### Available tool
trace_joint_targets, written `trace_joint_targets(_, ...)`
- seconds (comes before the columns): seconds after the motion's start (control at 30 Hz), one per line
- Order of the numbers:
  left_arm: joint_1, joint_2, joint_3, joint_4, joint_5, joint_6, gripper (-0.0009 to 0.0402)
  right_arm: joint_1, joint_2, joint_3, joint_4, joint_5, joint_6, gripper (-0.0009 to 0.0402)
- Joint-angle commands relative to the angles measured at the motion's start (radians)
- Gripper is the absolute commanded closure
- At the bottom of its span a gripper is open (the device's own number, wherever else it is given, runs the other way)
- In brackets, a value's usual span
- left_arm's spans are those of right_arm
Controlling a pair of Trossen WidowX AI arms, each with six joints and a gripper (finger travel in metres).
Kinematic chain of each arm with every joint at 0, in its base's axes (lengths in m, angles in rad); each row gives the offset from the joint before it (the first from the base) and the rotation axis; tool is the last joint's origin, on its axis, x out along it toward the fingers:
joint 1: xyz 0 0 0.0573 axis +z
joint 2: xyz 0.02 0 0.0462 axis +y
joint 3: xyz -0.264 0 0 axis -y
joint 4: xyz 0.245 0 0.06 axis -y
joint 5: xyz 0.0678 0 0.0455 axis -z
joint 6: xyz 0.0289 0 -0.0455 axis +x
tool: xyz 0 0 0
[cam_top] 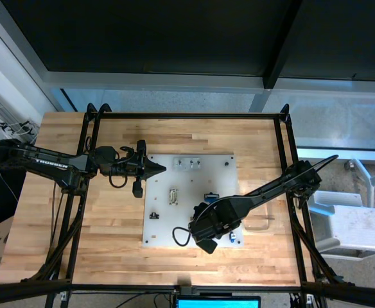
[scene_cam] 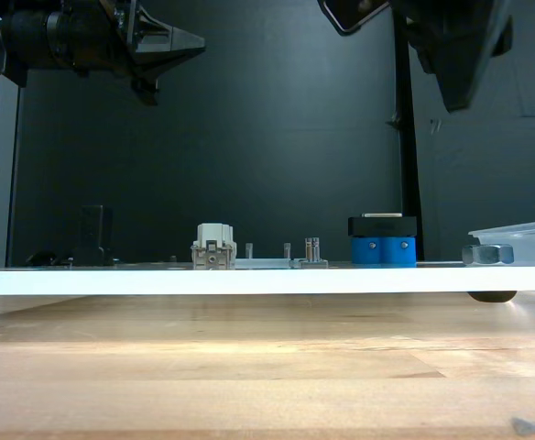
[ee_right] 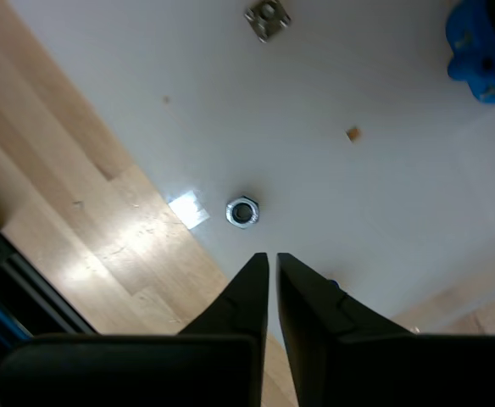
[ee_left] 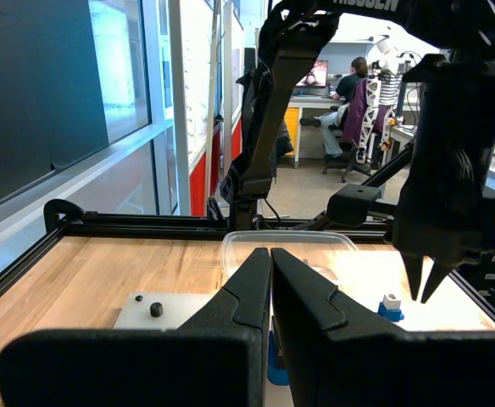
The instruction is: Unfasten the M12 fastener and place in the container
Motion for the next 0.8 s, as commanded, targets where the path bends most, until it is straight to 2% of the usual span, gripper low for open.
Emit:
trace_joint_targets(0.03, 0.000, 0.000, 0.000, 0.000, 0.000, 0.000, 0.0393, 0.007, 0.017, -0.004, -0.007, 0.000, 0.000, 0.0334)
trace_joint_targets(0.27, 0.000, 0.000, 0.000, 0.000, 0.000, 0.000, 0.0393, 0.016, 0.042, -0.005, 0.002, 0.006, -0.004, 0.0240)
trace_joint_targets(0.43, 0.000, 0.000, 0.000, 0.000, 0.000, 0.000, 0.0393, 0.018, 0.069, -0.005, 0.011, 0.015, -0.023, 0.0189)
trace_joint_targets(0.6, 0.000, 0.000, 0.000, 0.000, 0.000, 0.000, 0.0393, 0.022, 0.087, -0.010, 0.018, 0.019, -0.026, 0.0167)
trace_joint_targets(0.8, 0.000, 0.000, 0.000, 0.000, 0.000, 0.000, 0.0393, 0.026, 0.104, -0.027, 0.063, 0.019, -0.023, 0.0165)
